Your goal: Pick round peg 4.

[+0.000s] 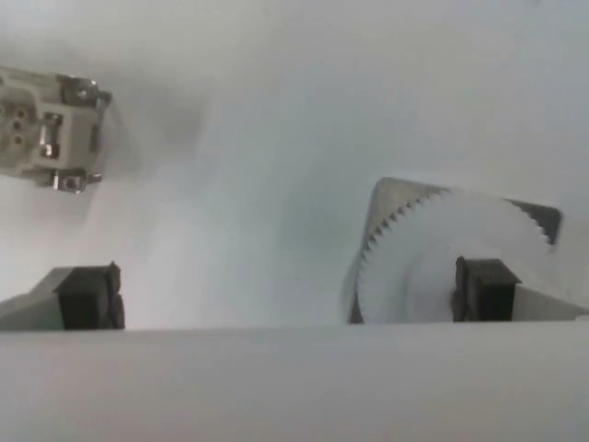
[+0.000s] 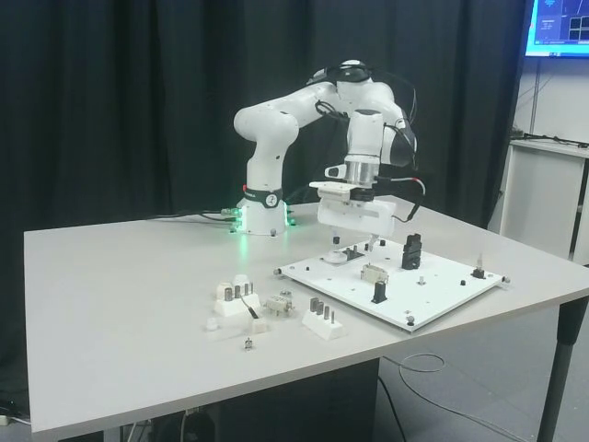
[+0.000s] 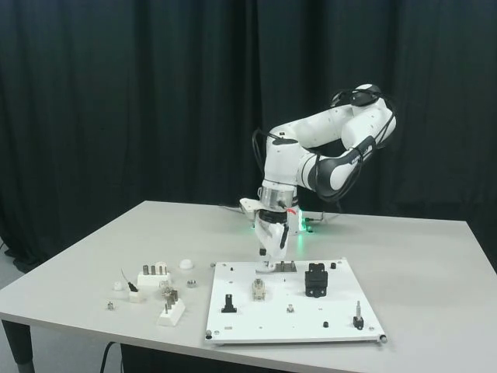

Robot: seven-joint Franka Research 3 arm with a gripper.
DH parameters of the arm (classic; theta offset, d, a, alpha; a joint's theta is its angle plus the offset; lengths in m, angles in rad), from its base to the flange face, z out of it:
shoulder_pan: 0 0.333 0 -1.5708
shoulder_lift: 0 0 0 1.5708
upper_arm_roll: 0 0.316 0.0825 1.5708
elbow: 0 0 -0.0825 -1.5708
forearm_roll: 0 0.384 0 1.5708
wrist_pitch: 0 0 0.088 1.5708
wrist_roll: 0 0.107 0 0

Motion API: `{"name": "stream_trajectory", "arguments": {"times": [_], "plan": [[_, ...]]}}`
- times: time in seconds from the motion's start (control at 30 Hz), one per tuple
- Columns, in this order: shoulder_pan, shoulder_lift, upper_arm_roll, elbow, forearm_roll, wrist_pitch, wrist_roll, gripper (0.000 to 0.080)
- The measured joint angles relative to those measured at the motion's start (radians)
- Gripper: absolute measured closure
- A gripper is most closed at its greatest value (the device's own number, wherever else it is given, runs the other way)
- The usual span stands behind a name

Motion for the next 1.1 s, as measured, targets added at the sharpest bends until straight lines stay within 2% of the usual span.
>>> {"name": "stream_trajectory", "arguments": {"times": [0.23,0.43,0.63,1.1], "plan": [[0.017,0.000,-0.066,0.000,-0.063,-0.053,0.000,0.0003],[0.023,0.000,-0.103,0.000,-0.104,-0.082,-0.001,0.0003],[0.027,0.000,-0.121,0.000,-0.120,-0.086,-0.028,0.0003],[0.032,0.000,-0.142,0.000,-0.125,-0.086,-0.114,0.0003]]}}
